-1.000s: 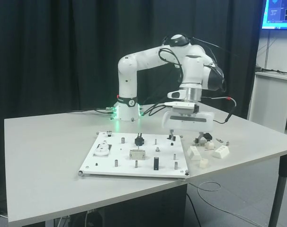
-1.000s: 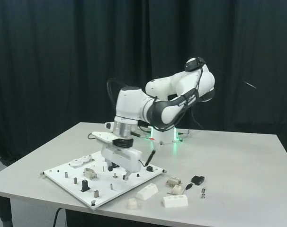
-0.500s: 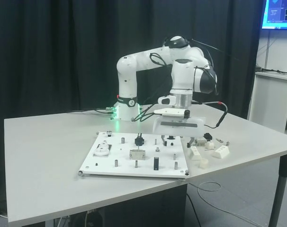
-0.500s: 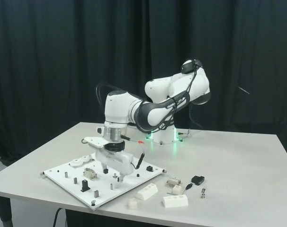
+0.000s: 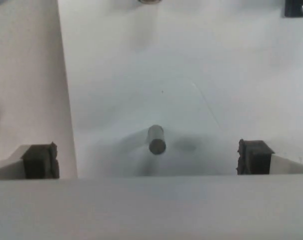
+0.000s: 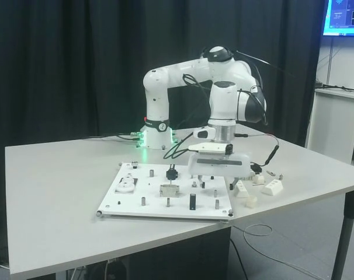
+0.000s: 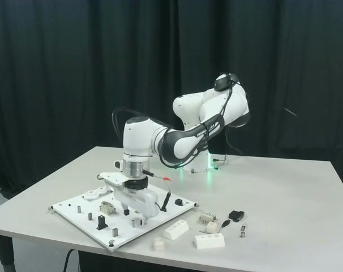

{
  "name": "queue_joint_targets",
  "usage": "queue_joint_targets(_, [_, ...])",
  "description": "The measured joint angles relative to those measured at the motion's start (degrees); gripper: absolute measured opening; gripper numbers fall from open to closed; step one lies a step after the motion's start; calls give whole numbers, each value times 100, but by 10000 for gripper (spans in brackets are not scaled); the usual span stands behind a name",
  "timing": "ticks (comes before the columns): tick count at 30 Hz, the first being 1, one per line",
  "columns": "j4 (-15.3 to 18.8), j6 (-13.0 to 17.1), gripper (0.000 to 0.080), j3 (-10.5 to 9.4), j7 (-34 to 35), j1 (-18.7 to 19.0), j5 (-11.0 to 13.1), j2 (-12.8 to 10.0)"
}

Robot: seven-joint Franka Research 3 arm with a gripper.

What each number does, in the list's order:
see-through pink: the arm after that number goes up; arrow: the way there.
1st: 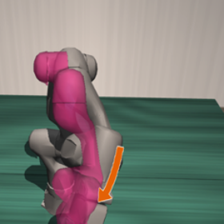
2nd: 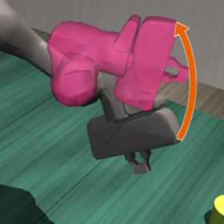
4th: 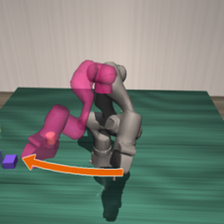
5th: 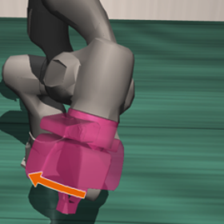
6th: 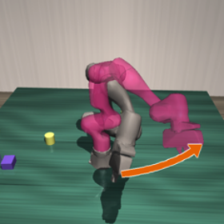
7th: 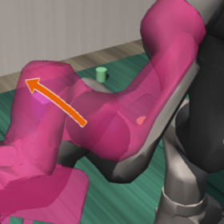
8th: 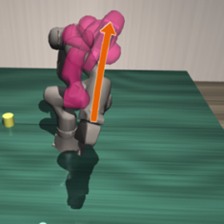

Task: Remove round peg 2.

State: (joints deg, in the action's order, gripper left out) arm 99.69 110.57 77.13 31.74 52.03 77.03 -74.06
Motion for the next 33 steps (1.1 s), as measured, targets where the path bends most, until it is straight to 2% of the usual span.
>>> queue_joint_targets(22, [-233, 246, 800, -273, 0, -226, 2, -52])
queue_joint_targets(31, [-245, 257, 798, -316, 5, -279, 2, -54])
queue_joint_targets(32, [-246, 257, 640, -318, 5, -283, 2, -55])
queue_joint_targets(33, [-246, 257, 640, -318, 5, -286, 2, -56])
